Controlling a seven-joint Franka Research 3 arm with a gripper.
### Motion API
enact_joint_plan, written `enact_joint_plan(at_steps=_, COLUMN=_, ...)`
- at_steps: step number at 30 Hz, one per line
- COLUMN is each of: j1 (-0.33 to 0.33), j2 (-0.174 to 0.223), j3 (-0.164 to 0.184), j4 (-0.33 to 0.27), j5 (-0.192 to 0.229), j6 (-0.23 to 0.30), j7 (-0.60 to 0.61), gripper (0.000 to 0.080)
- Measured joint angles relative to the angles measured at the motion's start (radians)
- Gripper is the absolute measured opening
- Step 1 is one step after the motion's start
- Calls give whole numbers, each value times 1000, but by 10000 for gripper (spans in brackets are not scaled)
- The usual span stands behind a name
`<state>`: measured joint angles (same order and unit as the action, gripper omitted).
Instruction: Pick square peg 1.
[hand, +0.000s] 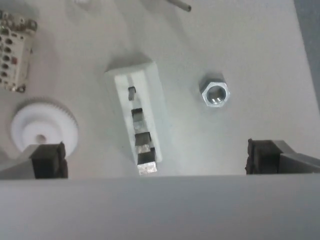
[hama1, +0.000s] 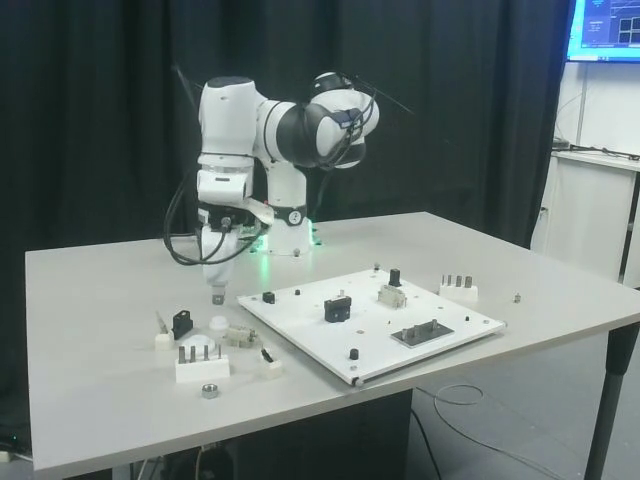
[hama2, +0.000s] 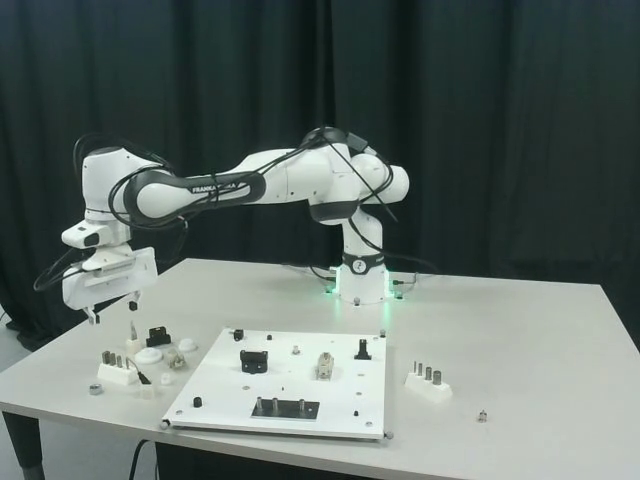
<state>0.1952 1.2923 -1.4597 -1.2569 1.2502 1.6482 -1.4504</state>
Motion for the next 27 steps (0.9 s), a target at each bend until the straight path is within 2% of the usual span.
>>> enact_joint_plan(at_steps=10, j1=-38, j2=0, j3=70, j4=18, j5=-5, j6=47, j7=-62, gripper=800)
enact_joint_plan(at_steps=22, j1=-78, j2=0, j3=144, j4=53, j5=-28, j6=76, j7=-61, gripper=800)
enact_joint_plan(at_steps=27, j1=-85, j2=0, j3=171, j4=63, j5=-50, j6=83, j7=-41, gripper=800)
